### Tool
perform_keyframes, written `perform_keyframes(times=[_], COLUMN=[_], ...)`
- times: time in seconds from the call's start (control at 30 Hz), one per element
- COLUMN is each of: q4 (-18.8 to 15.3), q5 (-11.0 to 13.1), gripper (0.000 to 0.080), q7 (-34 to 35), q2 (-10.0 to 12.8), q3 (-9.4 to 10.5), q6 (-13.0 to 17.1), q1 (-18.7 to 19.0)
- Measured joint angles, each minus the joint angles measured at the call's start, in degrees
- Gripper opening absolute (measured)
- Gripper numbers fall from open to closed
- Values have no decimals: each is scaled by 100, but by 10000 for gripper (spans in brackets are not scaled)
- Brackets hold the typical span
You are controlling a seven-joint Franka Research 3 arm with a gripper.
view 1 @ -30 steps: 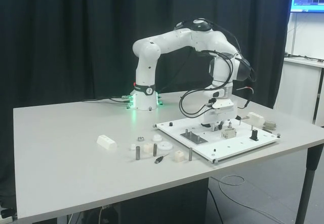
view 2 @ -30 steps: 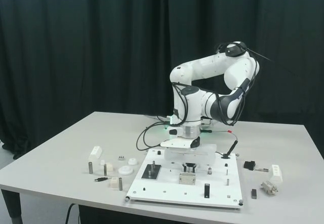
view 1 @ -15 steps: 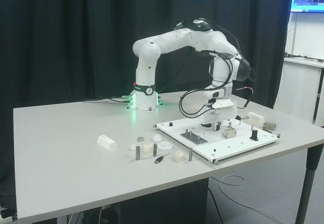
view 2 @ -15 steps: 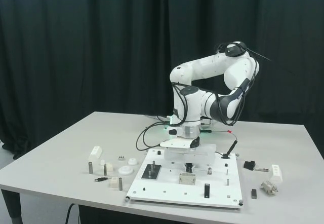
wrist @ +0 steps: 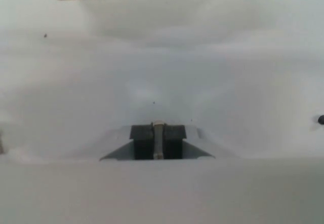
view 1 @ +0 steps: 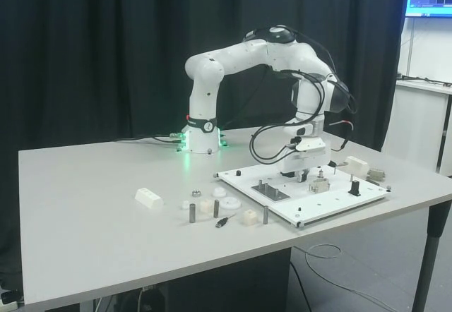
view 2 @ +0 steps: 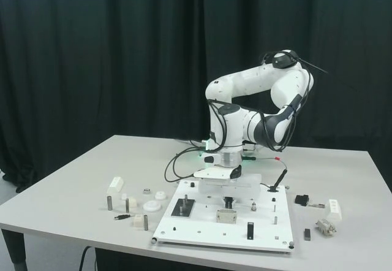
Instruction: Remove square peg 1.
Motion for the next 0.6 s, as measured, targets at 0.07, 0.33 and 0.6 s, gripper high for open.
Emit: perform_keyframes(times=[0.07, 0.33, 0.6], q4=[-5, -25, -25], q5=[-15, -105, -194], gripper=[36, 35, 35], q7=[0, -36, -51], q2=[-25, -118, -118], q3=[-13, -149, -367], q6=[0, -109, -306], q1=[0, 18, 60])
